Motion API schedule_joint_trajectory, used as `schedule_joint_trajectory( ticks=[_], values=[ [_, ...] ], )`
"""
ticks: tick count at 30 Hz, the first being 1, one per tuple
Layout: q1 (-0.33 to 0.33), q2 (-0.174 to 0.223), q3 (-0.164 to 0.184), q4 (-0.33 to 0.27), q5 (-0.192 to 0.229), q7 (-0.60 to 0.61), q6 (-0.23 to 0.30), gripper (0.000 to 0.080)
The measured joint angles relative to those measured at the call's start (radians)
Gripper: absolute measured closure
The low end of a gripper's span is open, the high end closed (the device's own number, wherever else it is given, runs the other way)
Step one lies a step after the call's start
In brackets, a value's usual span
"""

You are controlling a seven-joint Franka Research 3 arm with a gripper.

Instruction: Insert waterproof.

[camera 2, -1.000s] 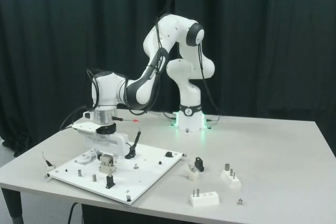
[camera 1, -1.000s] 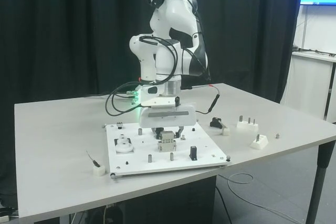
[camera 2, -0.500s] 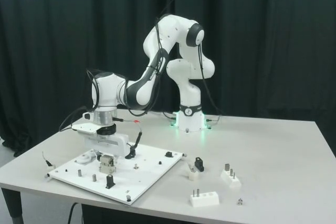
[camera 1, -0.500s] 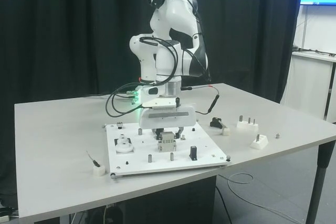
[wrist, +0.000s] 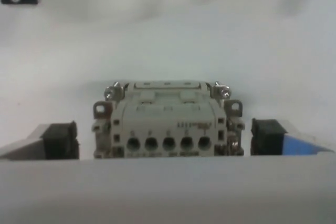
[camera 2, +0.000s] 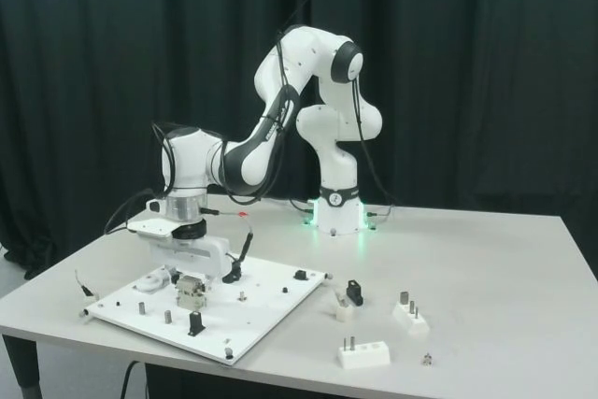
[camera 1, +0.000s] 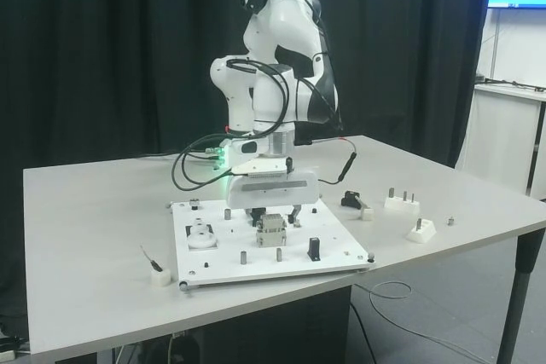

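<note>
- On the grey surface (camera 1: 85, 210), the white arm (camera 1: 273, 57) bends down from its base over a white board (camera 1: 213, 257) that lies near the front edge.
- The board carries small pegs and fixtures; a black clip (camera 1: 313, 248) stands at about 4 o'clock from the connector in the first room view, and a round white part (camera 1: 201, 237) at about 9 o'clock.
- The waterproof connector (wrist: 168, 129) sits upright on the board, directly under the gripper (camera 1: 273, 210), and looks seated in its mount.
- The jaws are spread: in the wrist view the black pads (wrist: 59, 140) stand just beside each flank of the connector with a gap showing, so nothing is pinched.
- The connector looks like rigid moulded plastic with metal screws and ears: light, stiff, not fragile. Its flat side walls, below the screw ears, seem the best place to take hold.
</note>
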Motion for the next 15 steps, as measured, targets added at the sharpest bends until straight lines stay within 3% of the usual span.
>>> schedule_joint_trajectory(
  ticks=[1,2,7,8,15],
  values=[
    [-0.001,-0.001,0.0,0.004,-0.001,0.0,-0.007,0.0184],
    [-0.001,-0.002,-0.001,0.009,-0.002,0.0,-0.013,0.007],
    [-0.001,-0.008,-0.006,0.034,-0.013,0.0,-0.044,0.007],
    [-0.001,-0.009,-0.008,0.039,-0.018,0.0,-0.051,0.0017],
    [-0.005,-0.016,-0.025,0.075,-0.059,0.002,-0.098,0.0005]
  ],
)
